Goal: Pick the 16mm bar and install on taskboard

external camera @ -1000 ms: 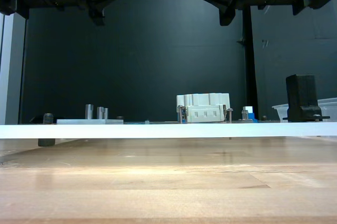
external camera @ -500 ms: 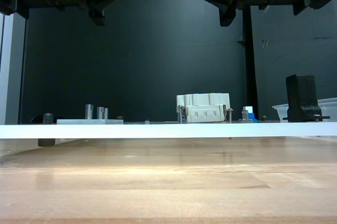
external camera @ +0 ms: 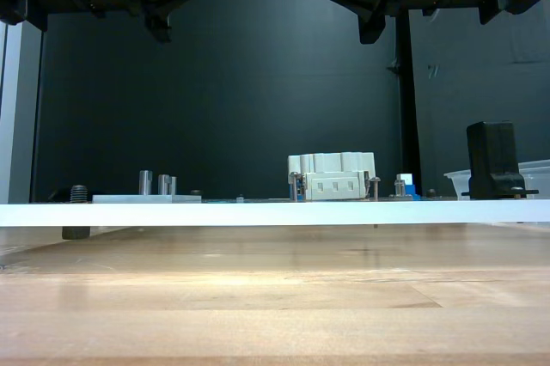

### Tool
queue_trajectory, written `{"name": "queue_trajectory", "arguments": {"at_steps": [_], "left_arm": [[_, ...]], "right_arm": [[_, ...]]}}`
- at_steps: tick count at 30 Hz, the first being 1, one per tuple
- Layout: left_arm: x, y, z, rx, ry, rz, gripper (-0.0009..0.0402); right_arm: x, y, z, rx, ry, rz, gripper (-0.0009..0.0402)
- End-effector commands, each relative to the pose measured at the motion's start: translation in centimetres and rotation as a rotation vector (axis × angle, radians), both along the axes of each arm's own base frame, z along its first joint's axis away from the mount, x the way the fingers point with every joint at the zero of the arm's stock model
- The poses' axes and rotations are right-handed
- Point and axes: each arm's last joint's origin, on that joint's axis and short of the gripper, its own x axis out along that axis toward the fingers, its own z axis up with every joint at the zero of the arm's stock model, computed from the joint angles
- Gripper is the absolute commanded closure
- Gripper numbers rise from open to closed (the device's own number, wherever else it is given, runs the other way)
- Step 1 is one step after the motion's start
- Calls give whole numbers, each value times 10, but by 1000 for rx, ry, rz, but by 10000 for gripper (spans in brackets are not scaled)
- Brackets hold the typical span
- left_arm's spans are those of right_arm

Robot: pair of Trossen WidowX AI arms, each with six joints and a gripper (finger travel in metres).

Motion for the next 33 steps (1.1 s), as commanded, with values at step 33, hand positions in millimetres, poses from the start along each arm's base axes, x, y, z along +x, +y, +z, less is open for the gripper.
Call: {"name": "queue_trajectory", "arguments": {"at_steps": [33], "left_arm": [[0,0,0,0,0,0,393]], "right_arm": [[2,3,3,-7,27,4,393]]}}
